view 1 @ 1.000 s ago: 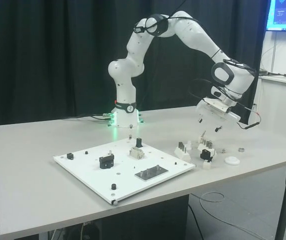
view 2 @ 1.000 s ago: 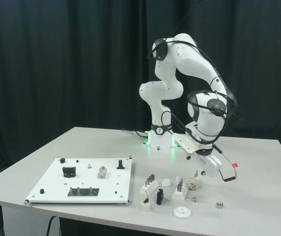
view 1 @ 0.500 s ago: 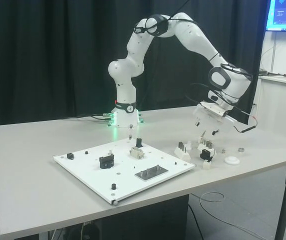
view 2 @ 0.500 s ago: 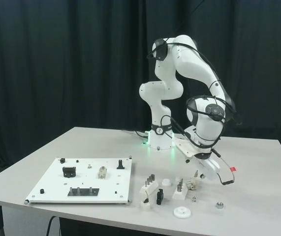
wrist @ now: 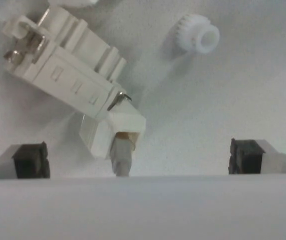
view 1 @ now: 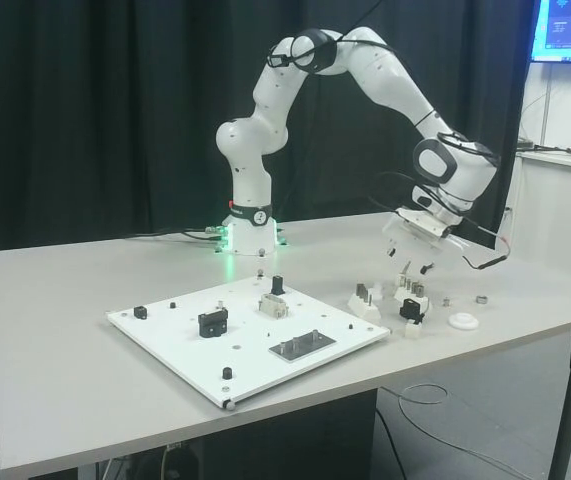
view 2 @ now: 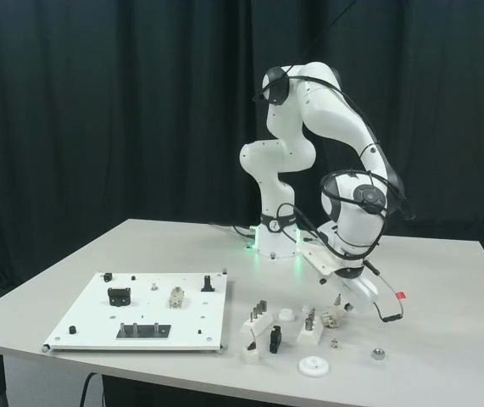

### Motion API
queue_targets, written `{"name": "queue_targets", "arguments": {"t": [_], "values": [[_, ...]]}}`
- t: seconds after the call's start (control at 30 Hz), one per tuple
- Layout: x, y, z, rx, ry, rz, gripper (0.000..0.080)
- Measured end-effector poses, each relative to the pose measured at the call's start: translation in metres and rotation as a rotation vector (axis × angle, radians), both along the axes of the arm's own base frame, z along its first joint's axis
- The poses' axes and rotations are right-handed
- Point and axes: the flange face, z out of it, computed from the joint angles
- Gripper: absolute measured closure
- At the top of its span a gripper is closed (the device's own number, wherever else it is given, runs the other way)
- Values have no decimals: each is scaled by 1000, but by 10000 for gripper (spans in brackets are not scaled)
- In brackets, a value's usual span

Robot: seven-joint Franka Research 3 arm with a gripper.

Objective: Pick Ethernet.

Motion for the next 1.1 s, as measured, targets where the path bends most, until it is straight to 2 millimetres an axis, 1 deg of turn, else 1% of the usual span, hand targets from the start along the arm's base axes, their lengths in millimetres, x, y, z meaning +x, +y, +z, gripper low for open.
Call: {"name": "queue_targets", "arguments": {"t": [0.5, 0.53, 0.57, 0.6, 0.8, 0.83, 1.07, 1.1], "values": [[-6, 3, -7, 7, 2, 13, 3], [-7, 3, -7, 9, 2, 17, 114], [-7, 3, -8, 12, 1, 21, 114], [-7, 4, -8, 16, -1, 26, 254], [-7, 4, -10, 30, -9, 45, 254], [-7, 4, -10, 32, -11, 46, 438], [-7, 3, -14, 43, -26, 53, 438], [-7, 3, -14, 44, -26, 54, 734]]}}
